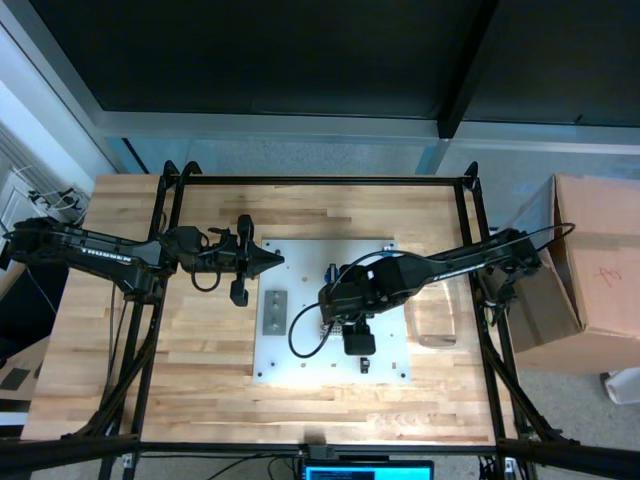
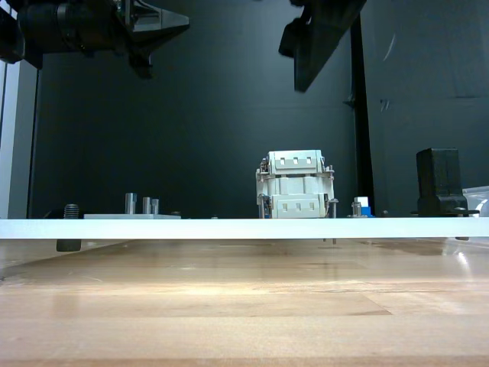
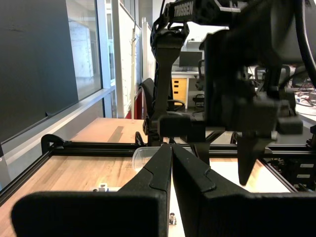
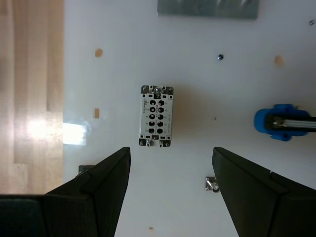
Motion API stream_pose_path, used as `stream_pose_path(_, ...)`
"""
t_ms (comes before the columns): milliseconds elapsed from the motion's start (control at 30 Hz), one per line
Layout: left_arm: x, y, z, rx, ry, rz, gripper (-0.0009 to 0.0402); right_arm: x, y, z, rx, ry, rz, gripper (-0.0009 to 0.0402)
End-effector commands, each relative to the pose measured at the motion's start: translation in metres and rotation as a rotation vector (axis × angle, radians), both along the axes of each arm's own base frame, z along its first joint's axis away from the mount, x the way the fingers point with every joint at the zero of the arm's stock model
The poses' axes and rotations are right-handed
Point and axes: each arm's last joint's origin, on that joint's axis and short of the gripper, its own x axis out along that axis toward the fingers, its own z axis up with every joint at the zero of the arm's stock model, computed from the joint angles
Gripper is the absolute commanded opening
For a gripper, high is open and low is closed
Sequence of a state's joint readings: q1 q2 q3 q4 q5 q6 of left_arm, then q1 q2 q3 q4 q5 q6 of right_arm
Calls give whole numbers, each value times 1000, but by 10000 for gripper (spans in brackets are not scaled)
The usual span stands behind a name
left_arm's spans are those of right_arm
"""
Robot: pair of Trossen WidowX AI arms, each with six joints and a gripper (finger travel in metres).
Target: Remove the HAN10E connector from the taskboard and place in the container
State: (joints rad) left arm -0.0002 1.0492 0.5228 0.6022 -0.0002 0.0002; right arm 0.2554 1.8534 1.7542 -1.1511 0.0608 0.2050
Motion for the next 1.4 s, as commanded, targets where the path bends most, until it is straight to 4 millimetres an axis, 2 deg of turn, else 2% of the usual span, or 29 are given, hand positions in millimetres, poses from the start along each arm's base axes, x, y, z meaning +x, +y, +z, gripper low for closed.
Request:
stream_pose_path(33,0,0,0,0,0,0,0,7,1,-10,-4,18,-1,231)
stream_pose_path(400,0,0,0,0,0,0,0,23,4,-39,-15,70,-12,221)
stream_pose_path(667,0,0,0,0,0,0,0,33,6,-60,-11,101,-27,156)
stream_pose_path(900,0,0,0,0,-1,0,0,37,6,-67,-9,114,-31,94)
stream_pose_path(1200,0,0,0,0,-1,0,0,37,5,-67,-8,111,-33,1)
stream_pose_path(1400,0,0,0,0,0,0,0,38,4,-67,-3,113,-36,5)
